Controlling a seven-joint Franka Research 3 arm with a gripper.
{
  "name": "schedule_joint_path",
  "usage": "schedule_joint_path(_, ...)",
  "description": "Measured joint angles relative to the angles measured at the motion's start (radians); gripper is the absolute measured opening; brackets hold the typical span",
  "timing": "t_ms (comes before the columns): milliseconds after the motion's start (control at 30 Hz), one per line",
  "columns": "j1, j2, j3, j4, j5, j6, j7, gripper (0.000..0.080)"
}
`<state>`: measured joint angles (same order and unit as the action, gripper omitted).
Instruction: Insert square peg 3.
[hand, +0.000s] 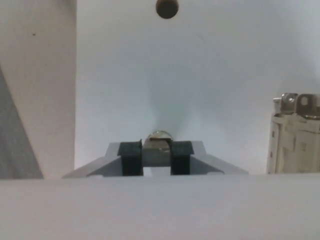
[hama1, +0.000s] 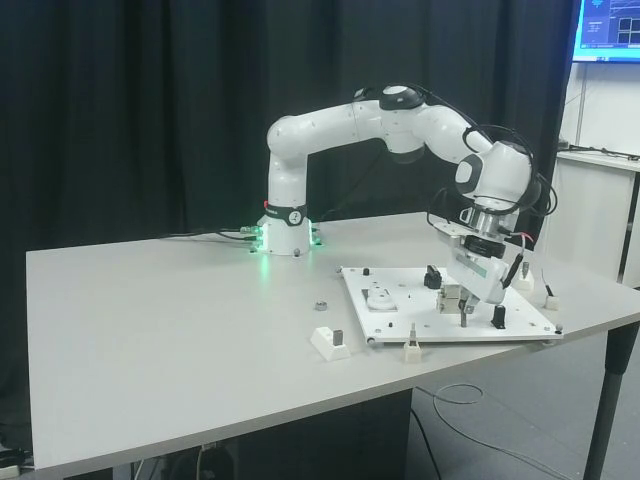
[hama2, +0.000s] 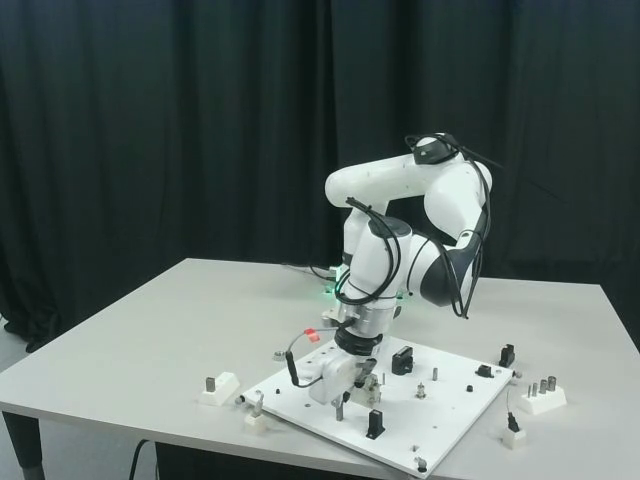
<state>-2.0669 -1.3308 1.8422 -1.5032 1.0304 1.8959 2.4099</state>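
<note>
While the white arm (hama1: 400, 125) bends forward from its base at the back of the grey table (hama1: 170, 310), the gripper (hand: 156, 156) hangs low over the white board (hama2: 440, 415) that lies at the table's front corner. In the wrist view the two black fingertips (hand: 131, 158) stand close together, clamped on a small grey square peg (hand: 156, 152) that fills the gap between them (its lower end seems to meet the board, though contact cannot be confirmed). A dark round hole (hand: 167, 8) shows in the board well ahead of the fingers, and a pale blocky fixture (hand: 295, 135) stands off to one side. In the first room view, a small white holder (hama1: 331, 341) with a dark peg in it sits on the table just beside the board's edge.
</note>
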Motion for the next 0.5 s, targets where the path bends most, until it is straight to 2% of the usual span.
schedule_joint_path(500,0.002,-0.001,0.006,-0.004,-0.001,0.003,0.0,0.0114)
